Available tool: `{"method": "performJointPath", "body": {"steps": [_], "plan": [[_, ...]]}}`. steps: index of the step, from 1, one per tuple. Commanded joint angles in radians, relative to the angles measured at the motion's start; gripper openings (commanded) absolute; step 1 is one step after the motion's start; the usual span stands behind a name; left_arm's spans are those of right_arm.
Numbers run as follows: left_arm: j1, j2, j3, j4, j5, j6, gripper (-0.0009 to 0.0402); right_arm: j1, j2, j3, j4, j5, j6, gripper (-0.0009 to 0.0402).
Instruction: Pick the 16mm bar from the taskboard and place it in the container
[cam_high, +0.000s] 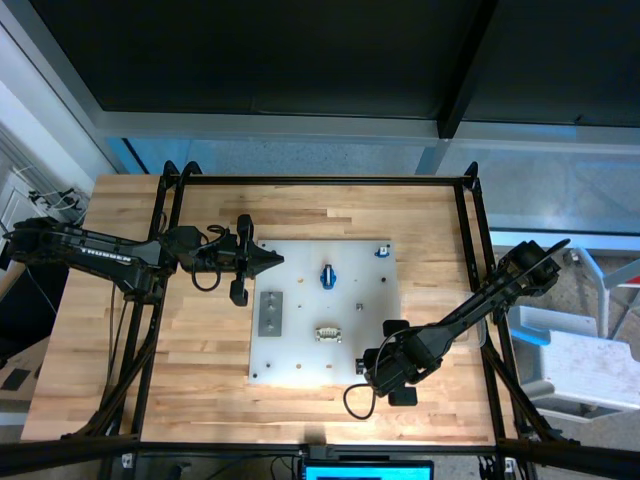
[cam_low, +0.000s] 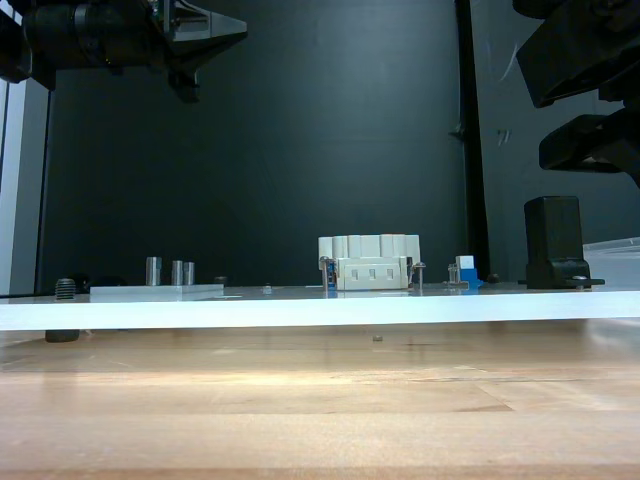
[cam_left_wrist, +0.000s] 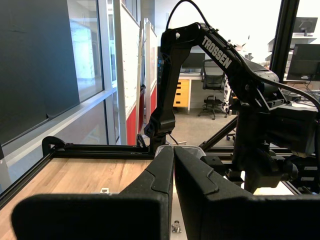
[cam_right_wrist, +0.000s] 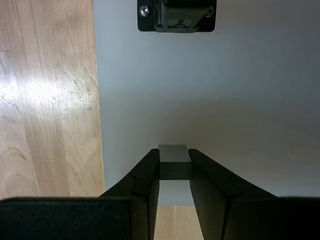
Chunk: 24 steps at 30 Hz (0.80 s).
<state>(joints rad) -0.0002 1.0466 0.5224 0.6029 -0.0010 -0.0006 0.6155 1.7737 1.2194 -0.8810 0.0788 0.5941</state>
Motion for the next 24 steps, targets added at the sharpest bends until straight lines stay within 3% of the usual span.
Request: {"method": "performJointPath", "body": {"steps": [1,24], "plan": [[0.000,0.000,0.000,0.000,0.000,0.000,0.0000,0.000,-0.006,0.012,-0.002,0.003,0.000,0.0015],[0.000,0.000,0.000,0.000,0.000,0.000,0.0000,-0.003,-0.131,0.044,-0.108,0.003,-0.001,0.0016]]}}
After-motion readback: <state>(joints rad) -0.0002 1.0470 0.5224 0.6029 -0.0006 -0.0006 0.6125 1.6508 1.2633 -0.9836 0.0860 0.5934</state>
